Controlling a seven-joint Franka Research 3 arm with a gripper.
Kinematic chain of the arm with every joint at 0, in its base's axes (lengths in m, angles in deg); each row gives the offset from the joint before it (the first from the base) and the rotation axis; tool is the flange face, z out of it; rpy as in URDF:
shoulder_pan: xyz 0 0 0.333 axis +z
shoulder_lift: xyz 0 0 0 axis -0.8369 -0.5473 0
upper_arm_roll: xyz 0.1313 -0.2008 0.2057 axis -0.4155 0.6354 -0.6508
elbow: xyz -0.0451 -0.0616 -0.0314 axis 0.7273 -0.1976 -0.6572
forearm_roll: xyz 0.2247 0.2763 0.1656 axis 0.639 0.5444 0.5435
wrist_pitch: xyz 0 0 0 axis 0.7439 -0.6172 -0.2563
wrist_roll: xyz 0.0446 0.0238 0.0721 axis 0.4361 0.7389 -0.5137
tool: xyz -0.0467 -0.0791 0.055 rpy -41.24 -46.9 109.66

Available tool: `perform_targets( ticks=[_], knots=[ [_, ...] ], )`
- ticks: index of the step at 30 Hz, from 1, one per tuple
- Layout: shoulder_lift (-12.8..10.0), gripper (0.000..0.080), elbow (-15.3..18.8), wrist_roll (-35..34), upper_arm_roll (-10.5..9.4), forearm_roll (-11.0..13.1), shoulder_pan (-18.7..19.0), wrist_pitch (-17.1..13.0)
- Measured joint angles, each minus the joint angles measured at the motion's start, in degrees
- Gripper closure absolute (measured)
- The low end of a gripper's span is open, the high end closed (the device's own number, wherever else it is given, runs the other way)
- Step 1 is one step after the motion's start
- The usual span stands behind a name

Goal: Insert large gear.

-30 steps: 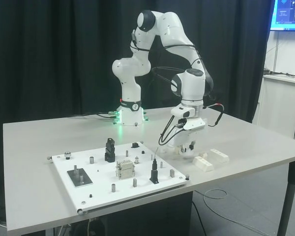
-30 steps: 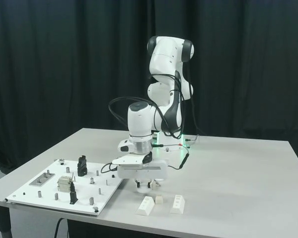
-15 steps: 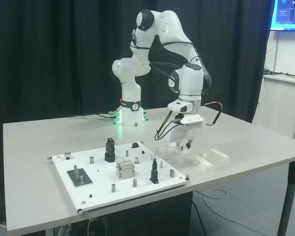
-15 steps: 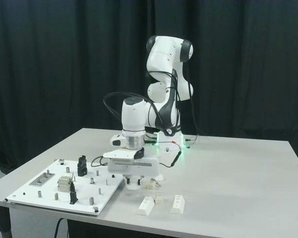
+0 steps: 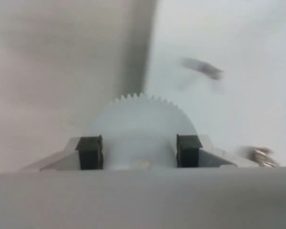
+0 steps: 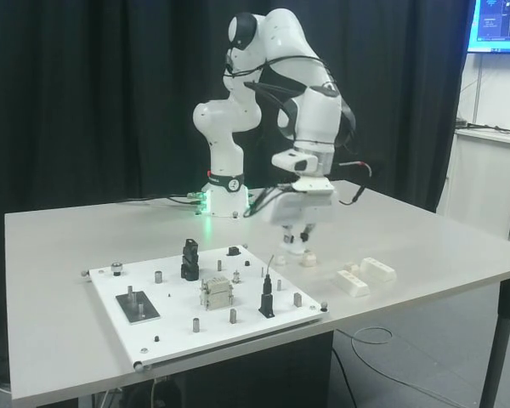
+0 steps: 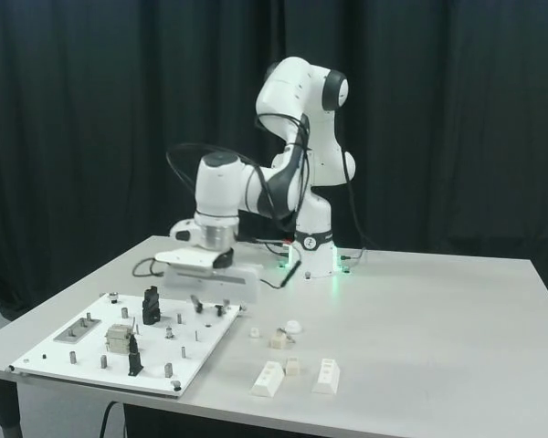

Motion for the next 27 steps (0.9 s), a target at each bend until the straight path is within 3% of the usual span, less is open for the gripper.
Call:
perform_targets(
  ticks=[6, 13, 27],
  knots=[
    [1.0, 0.047, -2.6, 0.3, 0.01, -2.2, -2.9, 3.4],
    [1.4, 0.047, -5.6, 2.5, 0.01, -2.5, -6.4, 6.0],
    [1.2, 0.047, -9.3, 8.2, 0.0, -2.1, -13.2, 7.8]
  ],
)
